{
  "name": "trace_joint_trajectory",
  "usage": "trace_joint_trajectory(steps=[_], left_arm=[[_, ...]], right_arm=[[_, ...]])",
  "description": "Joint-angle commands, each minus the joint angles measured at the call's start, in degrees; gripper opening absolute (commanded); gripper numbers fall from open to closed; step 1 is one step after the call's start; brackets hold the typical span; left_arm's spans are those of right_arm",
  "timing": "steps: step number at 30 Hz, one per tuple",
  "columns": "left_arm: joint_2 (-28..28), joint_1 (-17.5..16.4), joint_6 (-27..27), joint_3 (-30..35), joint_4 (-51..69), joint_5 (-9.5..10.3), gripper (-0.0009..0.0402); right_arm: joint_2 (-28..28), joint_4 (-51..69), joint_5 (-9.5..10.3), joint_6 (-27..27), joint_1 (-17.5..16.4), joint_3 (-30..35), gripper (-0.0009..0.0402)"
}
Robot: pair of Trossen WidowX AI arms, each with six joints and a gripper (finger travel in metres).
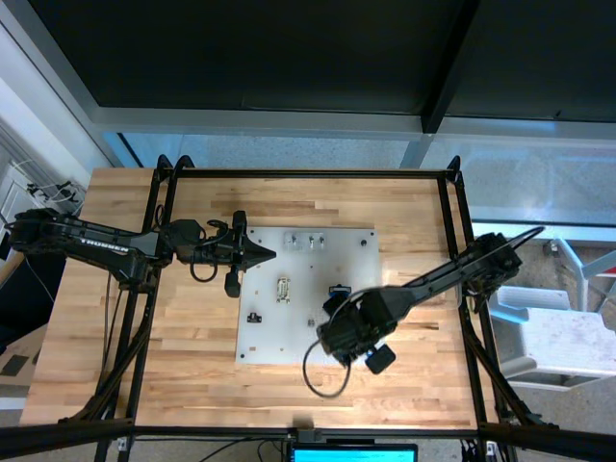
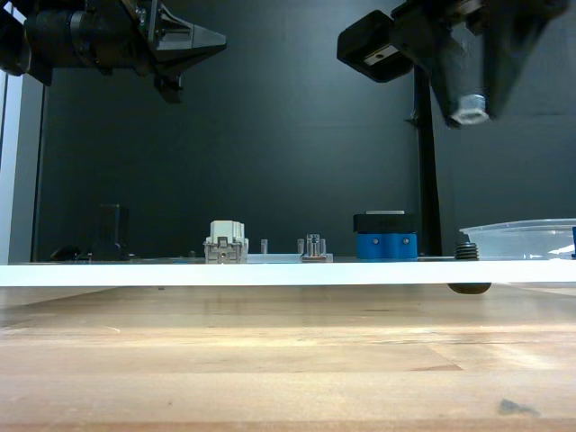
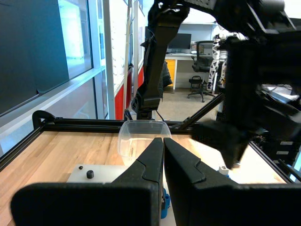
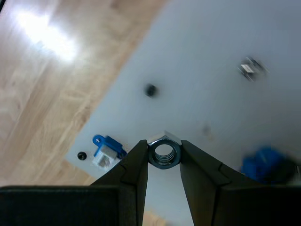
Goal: Unfasten the M12 fastener and place in the container
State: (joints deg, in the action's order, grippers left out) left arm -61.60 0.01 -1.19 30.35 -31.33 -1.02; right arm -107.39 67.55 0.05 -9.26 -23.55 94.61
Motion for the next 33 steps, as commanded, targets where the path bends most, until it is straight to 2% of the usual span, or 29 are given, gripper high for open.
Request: trace_joint_trajectory(steps=[1, 3, 8, 14, 20, 28, 33], left_arm=[[0.0, 0.0, 0.0, 0.0, 0.0, -0.02, 0.0000], [0.0, 0.0, 0.0, 0.0, 0.0, -0.02, 0.0000], [0.0, 0.0, 0.0, 0.0, 0.0, -0.02, 0.0000], [0.0, 0.0, 0.0, 0.0, 0.0, -0.02, 0.0000], [0.0, 0.0, 0.0, 0.0, 0.0, -0.02, 0.0000], [0.0, 0.0, 0.0, 0.0, 0.0, -0.02, 0.0000], [0.0, 0.0, 0.0, 0.0, 0.0, -0.02, 0.0000]], right_arm=[[1.7, 1.9, -0.63, 8.5, 1.8, 0.0, 0.0013], [2.3, 3.0, -0.63, 10.6, 3.0, 0.0, 0.0013], [5.6, 3.7, -0.74, 11.8, 4.6, -2.8, 0.0013], [12.2, 1.2, -4.13, 11.9, 7.0, -12.2, 0.0014], [18.6, -0.5, -4.11, 12.0, 9.6, -21.4, 0.0014], [26.3, -1.5, -4.13, 13.9, 11.3, -30.4, 0.0013], [31.2, -1.7, -5.16, 16.2, 12.5, -35.2, 0.0013]])
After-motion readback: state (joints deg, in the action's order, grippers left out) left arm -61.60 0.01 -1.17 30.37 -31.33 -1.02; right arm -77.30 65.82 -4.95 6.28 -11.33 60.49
